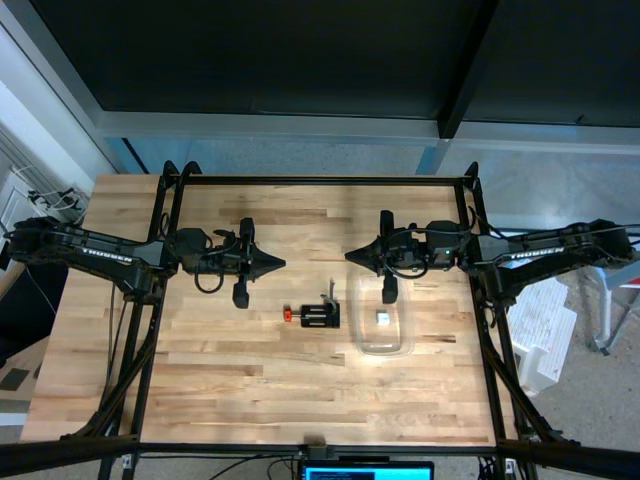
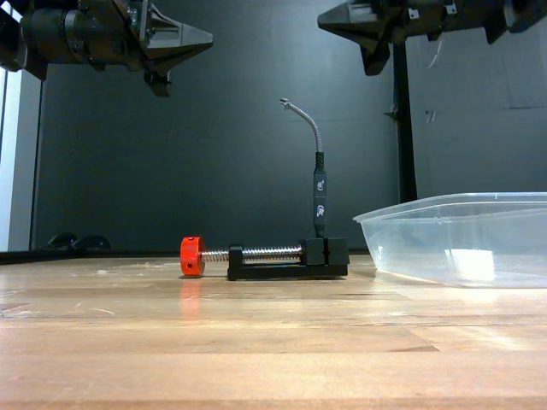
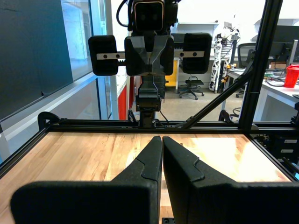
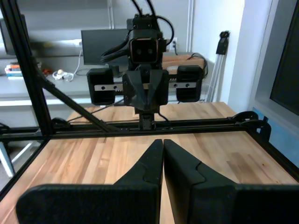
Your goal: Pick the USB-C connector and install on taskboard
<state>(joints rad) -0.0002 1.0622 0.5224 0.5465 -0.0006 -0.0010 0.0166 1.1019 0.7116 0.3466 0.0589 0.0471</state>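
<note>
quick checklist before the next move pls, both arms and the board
1. Left gripper raised above the table, shut, holding nothing: ok.
2. Right gripper raised, shut, holding nothing: ok.
3. USB-C connector standing upright on the taskboard: ok.
4. Connector fully seated: cannot tell.
5. Taskboard flat on the table, apart from the clear tray: ok.

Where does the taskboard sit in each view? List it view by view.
High view: taskboard at table centre, left of the clear tray; left gripper and right gripper hover beyond it, fingers shut.
Low view: taskboard centre, on the table, tray to its right.
Left wrist view: not in it.
Right wrist view: not in it.
Shared landmark: the clear tray, high and low views.
</note>
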